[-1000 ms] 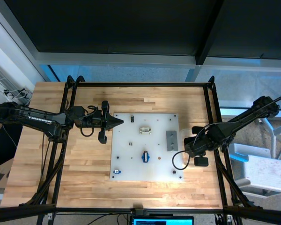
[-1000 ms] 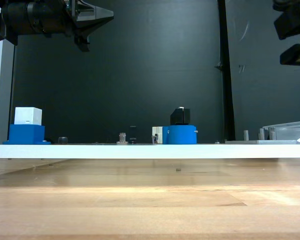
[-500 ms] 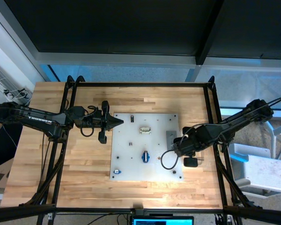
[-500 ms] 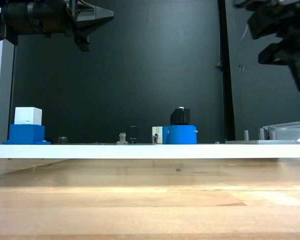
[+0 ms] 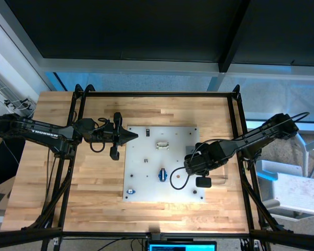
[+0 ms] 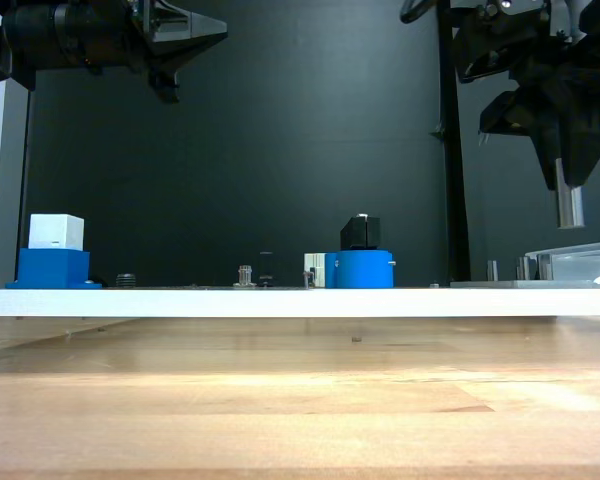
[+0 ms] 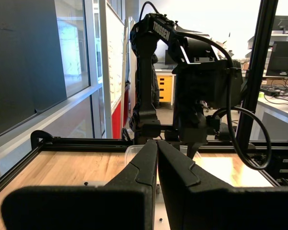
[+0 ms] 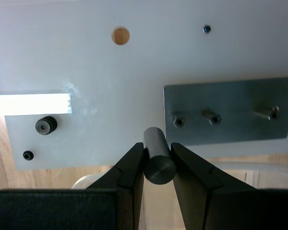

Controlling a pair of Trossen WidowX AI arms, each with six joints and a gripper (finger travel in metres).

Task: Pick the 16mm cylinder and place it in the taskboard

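The stubby dark-grey metal 16mm cylinder (image 6: 570, 200) is clamped upright in the right pincer (image 8: 156, 146) above the flat white square taskboard (image 5: 146, 178), seemingly for insertion, while the left pincer (image 7: 157, 143) is parked aloft at the board's left edge, fingers together.

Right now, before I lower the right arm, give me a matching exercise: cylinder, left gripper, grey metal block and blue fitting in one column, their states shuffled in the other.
Things
1. cylinder
2. left gripper
3. grey metal block
4. blue fitting

States
A. shut on nothing, held high by the board's left edge
B. stands near the board's middle
C. clamped in the right gripper, in the air
D. lies flat on the board, small studs sticking up

Pairs: 1-C, 2-A, 3-D, 4-B.
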